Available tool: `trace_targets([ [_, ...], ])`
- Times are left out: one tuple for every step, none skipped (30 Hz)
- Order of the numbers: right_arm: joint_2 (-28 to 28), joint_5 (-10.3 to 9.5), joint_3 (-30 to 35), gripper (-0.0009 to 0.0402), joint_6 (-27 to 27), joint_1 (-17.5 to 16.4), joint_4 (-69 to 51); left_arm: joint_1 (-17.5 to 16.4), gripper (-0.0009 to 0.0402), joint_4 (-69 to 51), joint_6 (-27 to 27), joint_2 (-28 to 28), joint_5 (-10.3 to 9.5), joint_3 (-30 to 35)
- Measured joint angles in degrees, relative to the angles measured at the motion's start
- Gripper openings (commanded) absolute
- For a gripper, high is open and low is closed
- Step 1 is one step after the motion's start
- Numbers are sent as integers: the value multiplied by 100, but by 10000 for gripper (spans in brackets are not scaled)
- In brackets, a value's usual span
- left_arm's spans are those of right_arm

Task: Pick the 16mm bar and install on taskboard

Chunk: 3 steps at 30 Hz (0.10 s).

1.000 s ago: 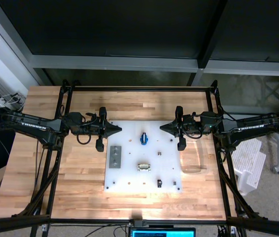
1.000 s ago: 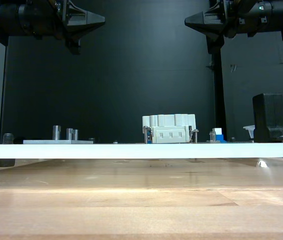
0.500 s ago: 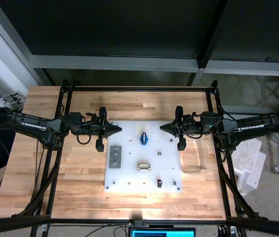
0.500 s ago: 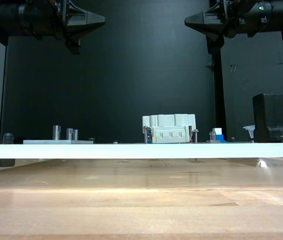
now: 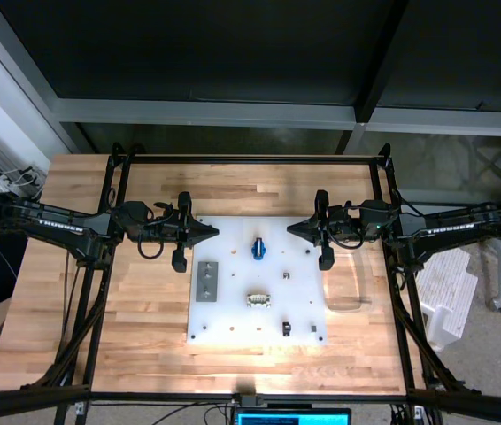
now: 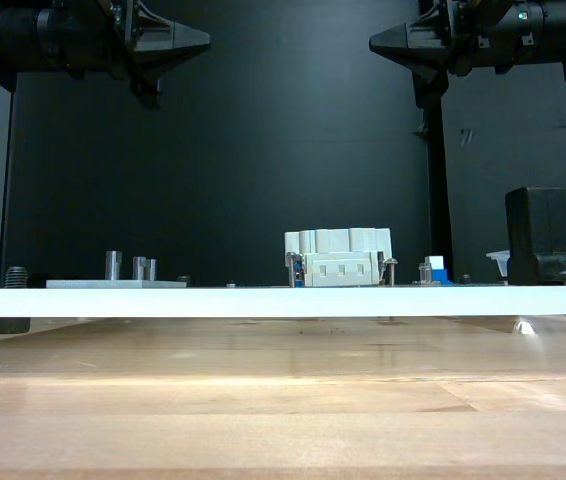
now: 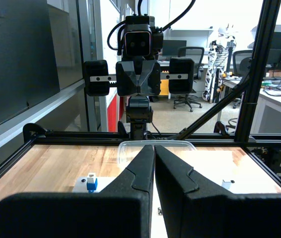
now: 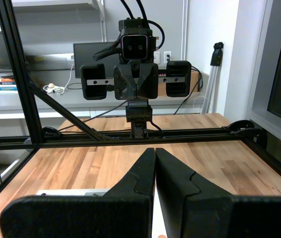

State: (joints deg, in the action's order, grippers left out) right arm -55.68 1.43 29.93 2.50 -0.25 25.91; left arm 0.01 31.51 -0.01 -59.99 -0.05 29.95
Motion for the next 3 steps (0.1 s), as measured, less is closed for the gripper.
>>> trace_targets([
  [0,0,0,0,2,0,0,0,0,2,0,0,0,0],
  [0,-2,0,0,2,0,0,0,0,0,0,0,2,-2],
  [0,0,0,0,0,0,0,0,0,0,-2,0,0,0],
])
